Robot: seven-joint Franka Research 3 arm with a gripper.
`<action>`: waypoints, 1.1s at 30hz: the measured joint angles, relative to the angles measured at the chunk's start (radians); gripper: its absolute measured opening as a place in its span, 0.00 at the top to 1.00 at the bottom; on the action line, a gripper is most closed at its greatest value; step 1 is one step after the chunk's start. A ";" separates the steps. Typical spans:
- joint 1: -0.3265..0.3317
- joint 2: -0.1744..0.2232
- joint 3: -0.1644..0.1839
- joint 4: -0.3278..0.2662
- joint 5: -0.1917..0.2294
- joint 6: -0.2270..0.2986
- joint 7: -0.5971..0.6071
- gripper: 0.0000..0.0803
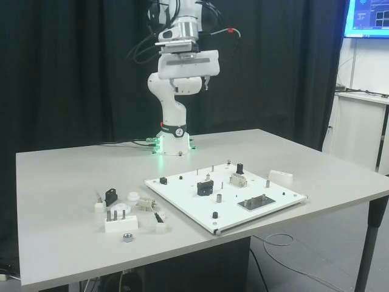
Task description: Pick USB.
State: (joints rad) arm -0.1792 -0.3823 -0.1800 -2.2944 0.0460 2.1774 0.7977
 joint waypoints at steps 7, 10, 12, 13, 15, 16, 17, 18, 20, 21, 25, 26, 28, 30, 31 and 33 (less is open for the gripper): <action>0.000 0.071 -0.032 0.024 0.049 0.069 0.000 0.00; 0.000 0.105 -0.043 0.039 0.072 0.095 0.000 0.00; 0.000 0.129 -0.050 0.052 0.085 0.110 0.000 0.00; 0.000 0.141 -0.052 0.058 0.090 0.117 0.000 0.00; 0.000 0.165 -0.057 0.073 0.103 0.128 0.000 0.00; -0.001 0.179 -0.059 0.081 0.109 0.133 0.000 0.00; -0.001 0.190 -0.061 0.089 0.113 0.137 0.000 0.00; -0.001 0.203 -0.063 0.099 0.117 0.139 0.000 0.00; -0.002 0.229 -0.065 0.118 0.124 0.143 0.000 0.00; -0.004 0.242 -0.066 0.129 0.128 0.143 0.000 0.00; -0.015 0.295 -0.067 0.170 0.157 0.143 0.017 0.00; -0.019 0.307 -0.067 0.180 0.164 0.141 0.020 0.00; -0.027 0.333 -0.067 0.203 0.181 0.137 0.023 0.00; -0.037 0.358 -0.067 0.224 0.198 0.129 0.024 0.00; -0.042 0.371 -0.067 0.235 0.206 0.123 0.025 0.00; -0.052 0.394 -0.067 0.257 0.224 0.109 0.026 0.00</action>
